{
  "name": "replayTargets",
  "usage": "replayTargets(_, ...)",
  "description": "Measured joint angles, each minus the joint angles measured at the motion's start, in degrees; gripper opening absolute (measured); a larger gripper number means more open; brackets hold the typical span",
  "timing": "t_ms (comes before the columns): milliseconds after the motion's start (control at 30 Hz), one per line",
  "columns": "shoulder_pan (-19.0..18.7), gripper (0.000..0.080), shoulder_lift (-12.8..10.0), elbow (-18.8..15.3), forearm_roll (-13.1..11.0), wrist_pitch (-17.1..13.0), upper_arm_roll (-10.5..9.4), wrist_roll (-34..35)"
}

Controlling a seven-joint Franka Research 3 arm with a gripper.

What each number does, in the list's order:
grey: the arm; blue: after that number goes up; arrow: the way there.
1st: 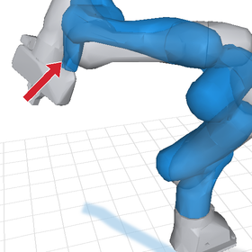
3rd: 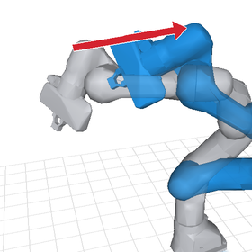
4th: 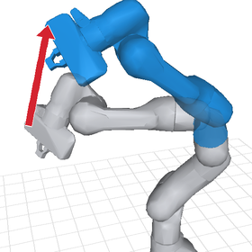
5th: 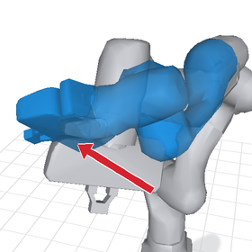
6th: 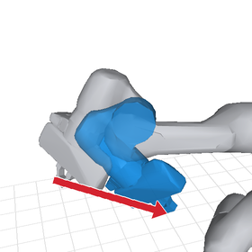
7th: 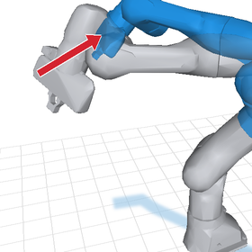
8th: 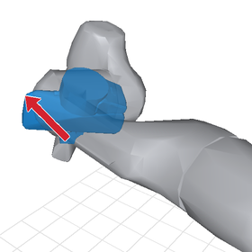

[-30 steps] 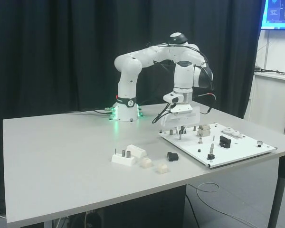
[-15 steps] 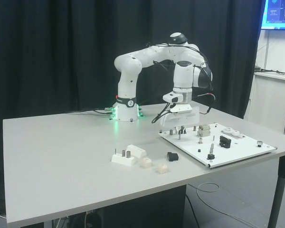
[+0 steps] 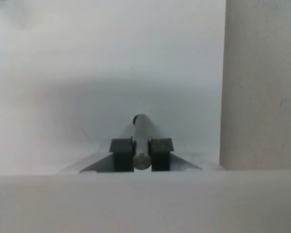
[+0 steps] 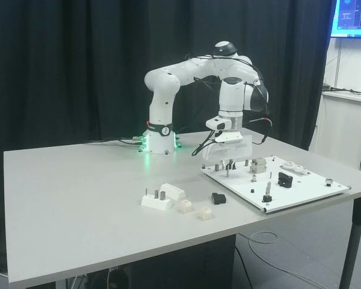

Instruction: Insert round peg 2.

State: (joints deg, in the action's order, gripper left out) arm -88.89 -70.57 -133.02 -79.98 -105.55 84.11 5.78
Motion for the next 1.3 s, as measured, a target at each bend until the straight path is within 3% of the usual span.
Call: replayTargets(1300, -0.87, 0.0073, 0.00, -1.36, -1.55, -0.67, -0.16, 0.14)
